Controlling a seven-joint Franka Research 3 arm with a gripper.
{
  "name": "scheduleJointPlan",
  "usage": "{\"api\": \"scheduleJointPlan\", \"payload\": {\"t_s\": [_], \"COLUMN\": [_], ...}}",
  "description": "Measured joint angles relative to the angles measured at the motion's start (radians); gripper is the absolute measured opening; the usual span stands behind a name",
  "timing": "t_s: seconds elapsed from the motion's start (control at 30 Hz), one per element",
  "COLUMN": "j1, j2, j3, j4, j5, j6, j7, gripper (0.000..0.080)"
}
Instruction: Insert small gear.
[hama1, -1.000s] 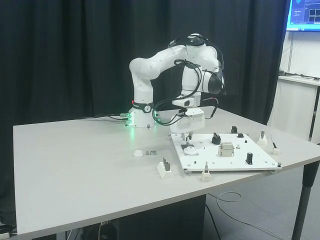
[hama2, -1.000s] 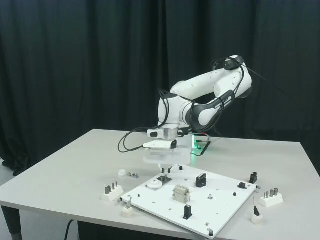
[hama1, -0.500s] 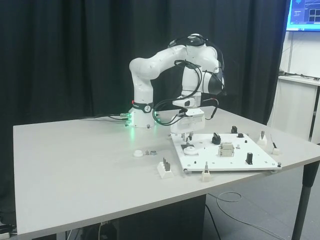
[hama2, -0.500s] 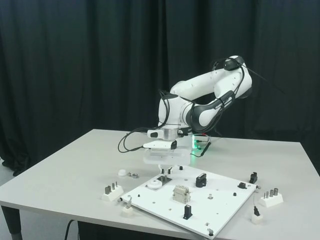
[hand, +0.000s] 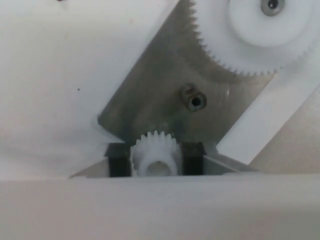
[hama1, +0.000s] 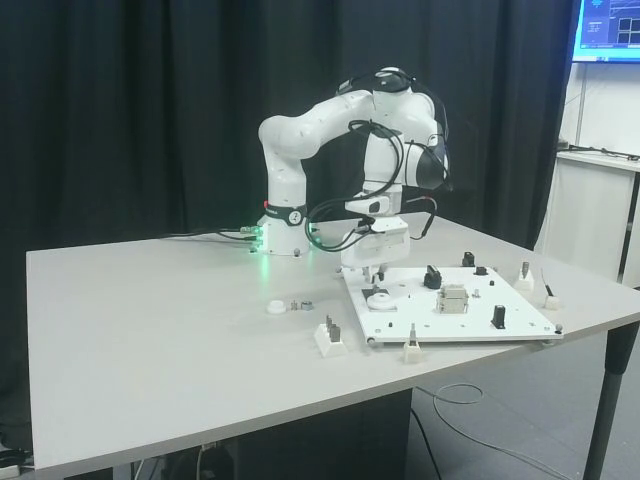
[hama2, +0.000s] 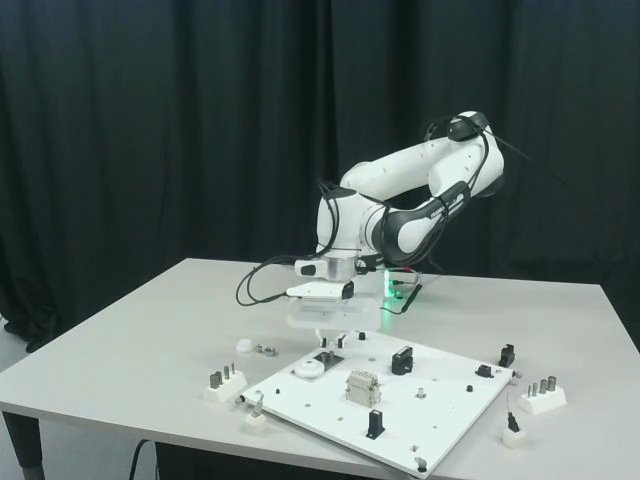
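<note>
In the wrist view the small white gear (hand: 155, 159) sits between two black pads (hand: 119, 159), with my gripper (hand: 156, 161) shut on it. Just beyond it lies a grey metal plate (hand: 150, 95) carrying a bare peg (hand: 194, 100) and a large white gear (hand: 260, 35). From the room cameras my gripper (hama1: 375, 270) (hama2: 331, 343) hangs just above the near-left part of the white board (hama1: 520, 325) (hama2: 440, 425), close to the large gear (hama1: 378, 301) (hama2: 309, 369). The small gear is too small to make out there.
The board also carries a grey connector block (hama1: 454, 298) (hama2: 362, 387) and black fixtures (hama1: 432, 276) (hama2: 402, 358). Off the board stand a white round piece (hama1: 274, 307) (hama2: 243, 345), a white holder with pegs (hama1: 330, 338) (hama2: 222, 385), and further small holders (hama1: 524, 277) (hama2: 540, 394).
The hand has risen a little above the board, still holding the small gear. Nothing else has moved.
</note>
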Motion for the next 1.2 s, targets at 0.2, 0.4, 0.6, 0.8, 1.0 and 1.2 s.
{"api": "scheduleJointPlan", "payload": {"t_s": [0.2, 0.4, 0.6, 0.8, 1.0, 1.2], "j1": [0.0, 0.0, -0.003, -0.013, -0.034, -0.059], "j2": [0.0, 0.0, 0.0, 0.0, 0.0, 0.0], "j3": [0.001, -0.006, -0.032, -0.067, -0.091, -0.095], "j4": [0.0, 0.0, -0.001, -0.001, 0.001, 0.006], "j5": [0.0, -0.004, -0.031, -0.063, -0.071, -0.071], "j6": [-0.004, -0.013, -0.021, -0.032, -0.046, -0.062], "j7": [0.0, 0.005, 0.019, 0.021, 0.021, 0.021], "gripper": [0.022, 0.0724, 0.0786, 0.0797, 0.0799, 0.0799]}}
